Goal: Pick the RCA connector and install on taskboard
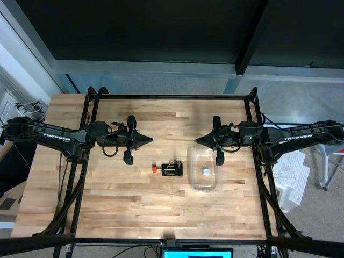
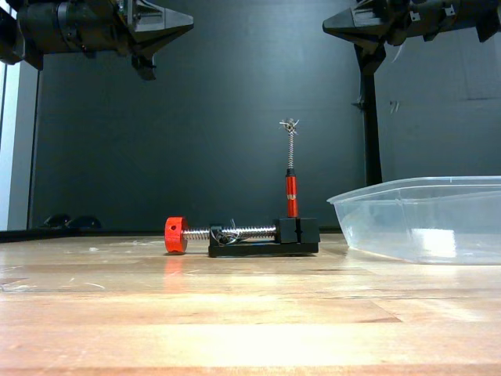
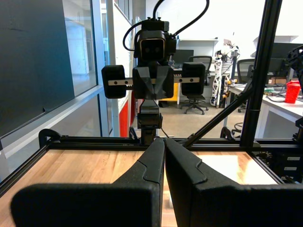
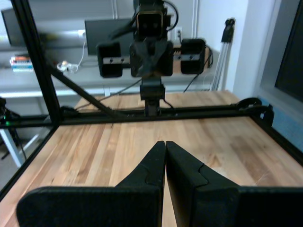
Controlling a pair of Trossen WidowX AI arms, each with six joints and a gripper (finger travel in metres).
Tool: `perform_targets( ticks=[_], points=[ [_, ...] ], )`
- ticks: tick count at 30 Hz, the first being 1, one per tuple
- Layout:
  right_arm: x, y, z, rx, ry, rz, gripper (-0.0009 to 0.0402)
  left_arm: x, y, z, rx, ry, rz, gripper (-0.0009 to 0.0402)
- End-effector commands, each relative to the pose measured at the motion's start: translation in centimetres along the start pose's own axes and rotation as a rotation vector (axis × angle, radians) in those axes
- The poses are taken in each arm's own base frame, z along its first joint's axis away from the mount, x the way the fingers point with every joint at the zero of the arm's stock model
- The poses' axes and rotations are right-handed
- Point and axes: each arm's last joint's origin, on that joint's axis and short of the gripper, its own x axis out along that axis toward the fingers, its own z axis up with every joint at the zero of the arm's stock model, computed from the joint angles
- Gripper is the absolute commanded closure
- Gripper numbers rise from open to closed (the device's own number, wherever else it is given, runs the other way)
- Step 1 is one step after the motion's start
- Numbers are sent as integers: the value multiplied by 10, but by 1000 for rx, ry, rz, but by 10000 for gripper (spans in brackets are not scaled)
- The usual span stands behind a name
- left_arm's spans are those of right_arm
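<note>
The red connector (image 2: 291, 190) stands upright on the black vise (image 2: 264, 237), with its braided cable (image 2: 290, 145) rising free above it and nothing holding it. In the high view the vise (image 1: 173, 170) and its red knob (image 1: 154, 169) sit mid-table. The white block (image 1: 206, 171) lies bare in the clear tray (image 1: 194, 161). My left gripper (image 1: 150, 141) hovers high to the left of the vise, shut and empty, its fingers (image 3: 154, 158) pressed together. My right gripper (image 1: 196, 141) hovers high over the tray's far left edge, shut on nothing, fingers (image 4: 154, 163) touching.
The tray (image 2: 423, 219) stands right of the vise, close to it. Black frame rails (image 1: 172, 97) run around the table's edges. Each wrist view shows the opposite arm facing it across the wooden table (image 1: 134, 209).
</note>
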Motion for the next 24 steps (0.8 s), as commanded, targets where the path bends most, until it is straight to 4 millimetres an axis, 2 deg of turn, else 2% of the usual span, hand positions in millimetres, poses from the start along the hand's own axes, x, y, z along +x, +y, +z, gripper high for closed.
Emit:
perform_targets(
  ticks=[1, 11, 24],
  points=[
    [-3, -2, -3, -3, -38, 16, 393, 0, 0, 0, 0, 0, 0, 393],
    [-9, -6, -12, 1, -102, 5, 393, 0, 0, 0, 0, 0, 0, 393],
    [-9, -9, -14, -3, -89, 11, 393, 0, 0, 0, 0, 0, 0, 393]
  ],
)
